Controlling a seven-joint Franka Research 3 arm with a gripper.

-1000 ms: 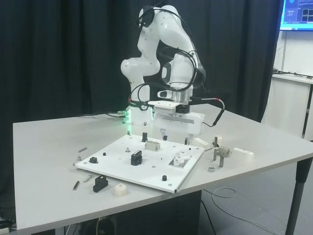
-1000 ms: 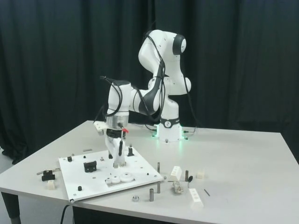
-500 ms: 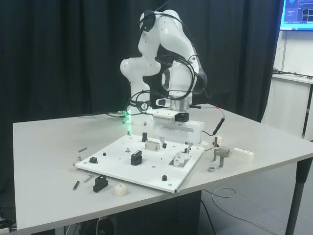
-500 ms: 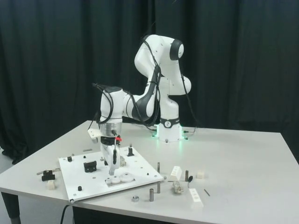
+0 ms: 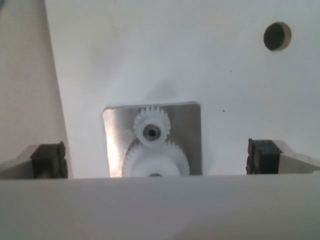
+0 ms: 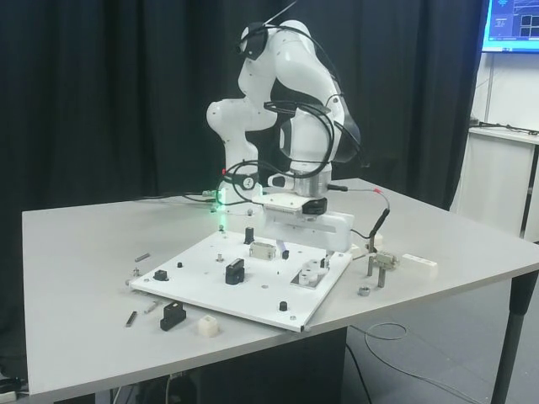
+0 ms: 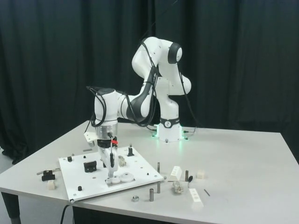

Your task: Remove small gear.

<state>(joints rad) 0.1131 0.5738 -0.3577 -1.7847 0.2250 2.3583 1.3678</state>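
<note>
The small white gear sits on a grey metal plate, meshed with a larger white gear that is partly hidden by my hand. The plate lies on the white board near its edge. My gripper is open and hovers just above the gears, its black fingertips spread wide on either side of the plate. In the room views my gripper points straight down over the small gear. Nothing is held.
Black blocks and short posts stand on the board. Beside the board lie upright pegs, white blocks and a nut. A black clamp and white cube sit off its other side.
My arm has swung across the board toward the gear plate and come lower. The open gripper now hangs over the gears instead of over the board's middle.
</note>
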